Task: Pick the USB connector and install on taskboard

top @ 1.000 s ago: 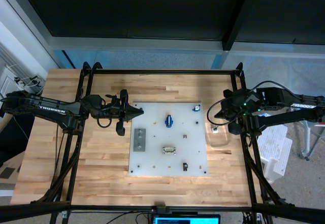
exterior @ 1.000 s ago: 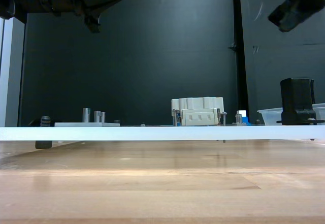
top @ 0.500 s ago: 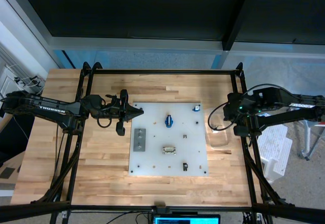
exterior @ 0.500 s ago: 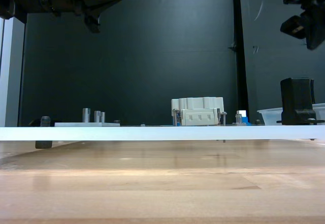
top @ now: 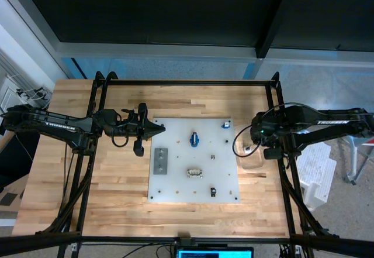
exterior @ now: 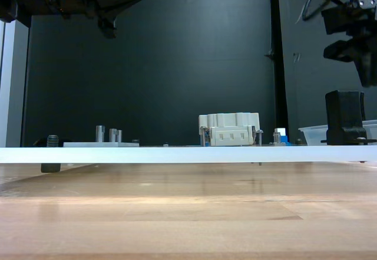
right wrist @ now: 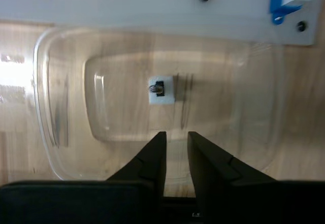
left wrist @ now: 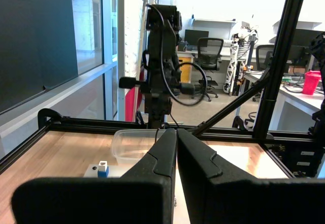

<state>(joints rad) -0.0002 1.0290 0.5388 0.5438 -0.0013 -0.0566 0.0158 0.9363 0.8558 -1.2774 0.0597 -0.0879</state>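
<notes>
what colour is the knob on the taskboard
Blue knob, clearest in the high view; left gripper hovers by the taskboard, right gripper above the clear tray.

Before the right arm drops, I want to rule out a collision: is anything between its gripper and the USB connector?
Nothing visible. The right gripper hangs above the clear tray, where the USB connector sits uncovered in a small white piece. The left gripper hangs over the taskboard's left edge.
</notes>
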